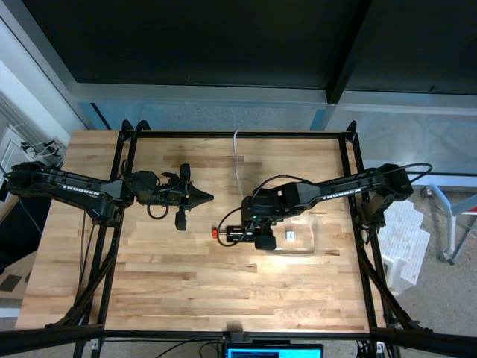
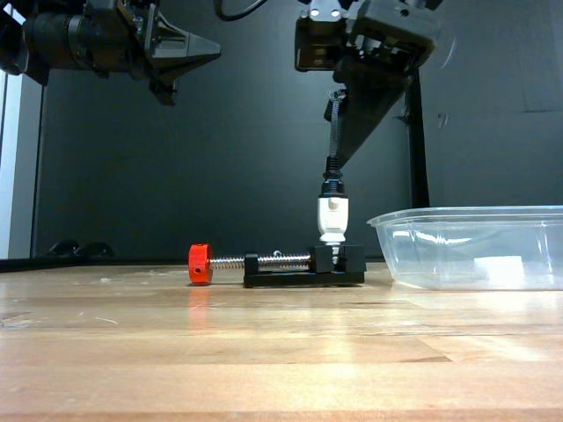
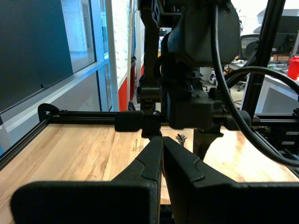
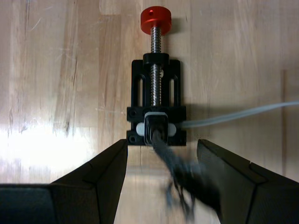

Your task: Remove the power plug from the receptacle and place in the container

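Jaws apart: right gripper (image 4: pixel 162 145) over upright plug (image 2: pixel 332 186)

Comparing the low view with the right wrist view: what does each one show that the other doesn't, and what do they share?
Only the low view: the container right of the clamp, the left gripper parked high at the left, and the power plug standing upright in the receptacle. Only the right wrist view: the white cable running off from the receptacle, and the right gripper open, its fingers either side of the plug's cord. Both: plug seated in the receptacle, clamp and orange-red knob.
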`<state>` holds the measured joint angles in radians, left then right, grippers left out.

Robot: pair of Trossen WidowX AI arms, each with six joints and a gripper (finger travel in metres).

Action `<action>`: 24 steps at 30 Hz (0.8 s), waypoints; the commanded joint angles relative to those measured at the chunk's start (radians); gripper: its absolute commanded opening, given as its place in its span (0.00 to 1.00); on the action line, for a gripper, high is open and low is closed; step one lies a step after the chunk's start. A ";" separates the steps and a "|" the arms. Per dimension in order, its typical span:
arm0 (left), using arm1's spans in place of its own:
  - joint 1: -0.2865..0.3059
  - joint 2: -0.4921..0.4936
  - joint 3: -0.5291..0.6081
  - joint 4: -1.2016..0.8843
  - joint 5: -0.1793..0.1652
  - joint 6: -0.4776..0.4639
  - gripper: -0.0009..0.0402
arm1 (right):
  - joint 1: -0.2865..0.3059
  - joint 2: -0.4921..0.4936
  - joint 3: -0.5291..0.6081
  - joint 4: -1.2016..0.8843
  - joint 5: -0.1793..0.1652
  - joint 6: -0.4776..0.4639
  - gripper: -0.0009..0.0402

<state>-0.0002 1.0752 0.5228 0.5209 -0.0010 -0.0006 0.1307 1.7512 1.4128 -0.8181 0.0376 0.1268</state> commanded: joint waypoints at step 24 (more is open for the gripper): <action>0.000 0.000 0.000 0.000 0.000 0.000 0.02 | 0.013 0.080 0.021 0.012 -0.003 0.026 0.47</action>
<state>-0.0002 1.0752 0.5224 0.5217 -0.0010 -0.0002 0.1436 1.8317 1.4345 -0.8112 0.0341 0.1516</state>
